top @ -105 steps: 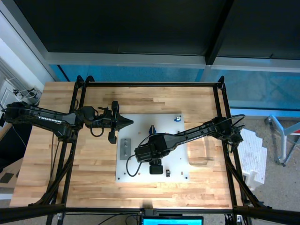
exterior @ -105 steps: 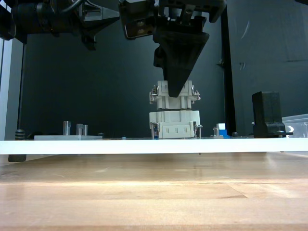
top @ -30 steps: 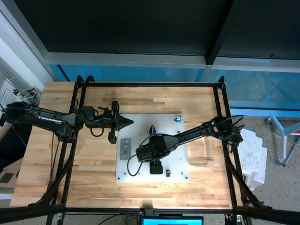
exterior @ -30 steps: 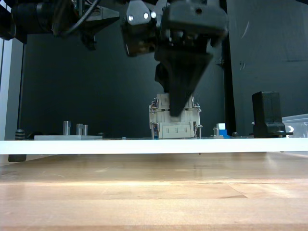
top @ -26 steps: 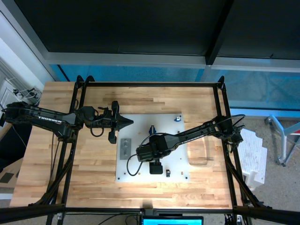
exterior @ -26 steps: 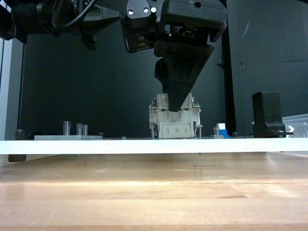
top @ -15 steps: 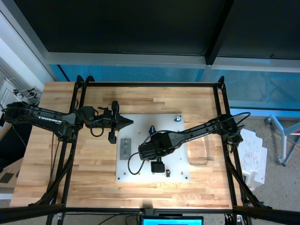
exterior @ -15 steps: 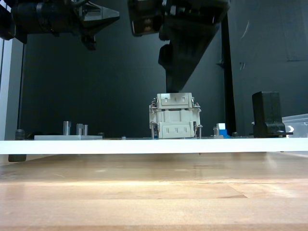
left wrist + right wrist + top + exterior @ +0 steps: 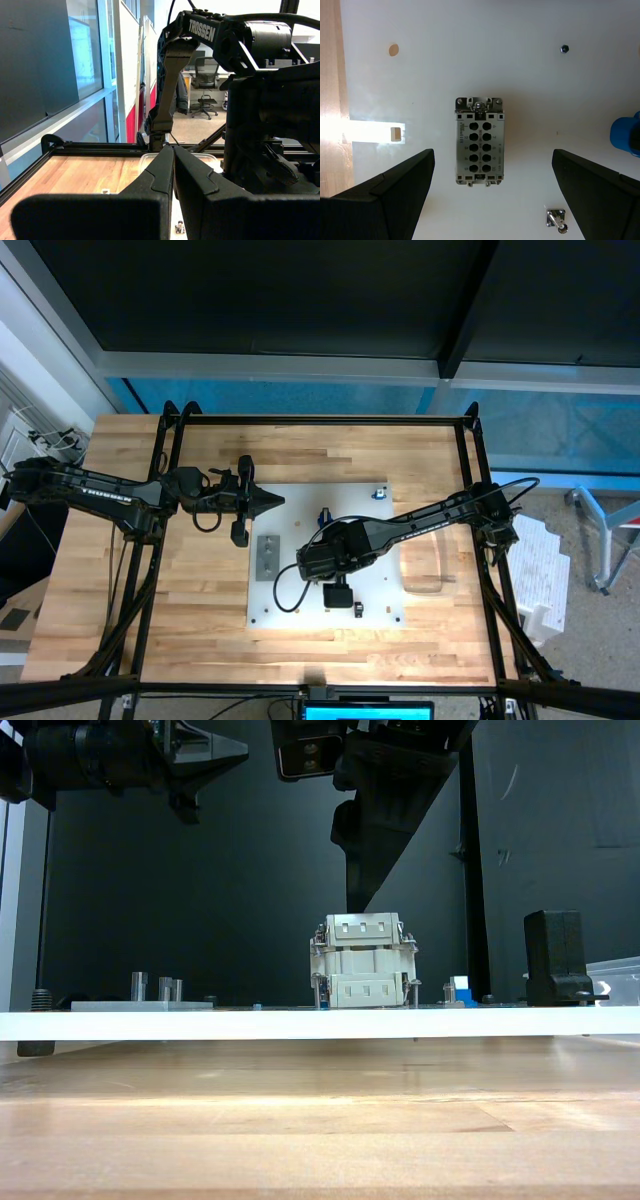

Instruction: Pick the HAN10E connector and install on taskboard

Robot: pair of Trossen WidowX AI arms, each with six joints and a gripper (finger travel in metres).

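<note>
Wood table [image 9: 150, 620], white taskboard [image 9: 300, 500] lying flat mid-table. Left arm [image 9: 90, 492] reaches in from the left edge. Left gripper [image 9: 173, 155] hangs just past the board's far-left corner, well above the surface, fingers pressed together with nothing between them. Right arm [image 9: 430, 515] stretches in from the right and bends down over the board's centre. Right gripper [image 9: 493, 160] points straight down, fingers spread wide and holding nothing. It sits directly above the connector with clear air between them in the low view. Clear tray [image 9: 425, 565] lies on the table just beside the board's right edge.

Grey block [image 9: 268, 558] is on the board's left half, short metal pins standing on it. Black part [image 9: 553, 958] stands upright toward the board's right side.

HAN10E connector [image 9: 479, 141] is on the board, upright and level, stacked on a pale base that is bolted down. Top face shows two rows of five round holes. Nothing is touching it. Blue fitting [image 9: 627, 134] sits on the board, apart from the connector. Small metal stud [image 9: 556, 220] stands near it.
</note>
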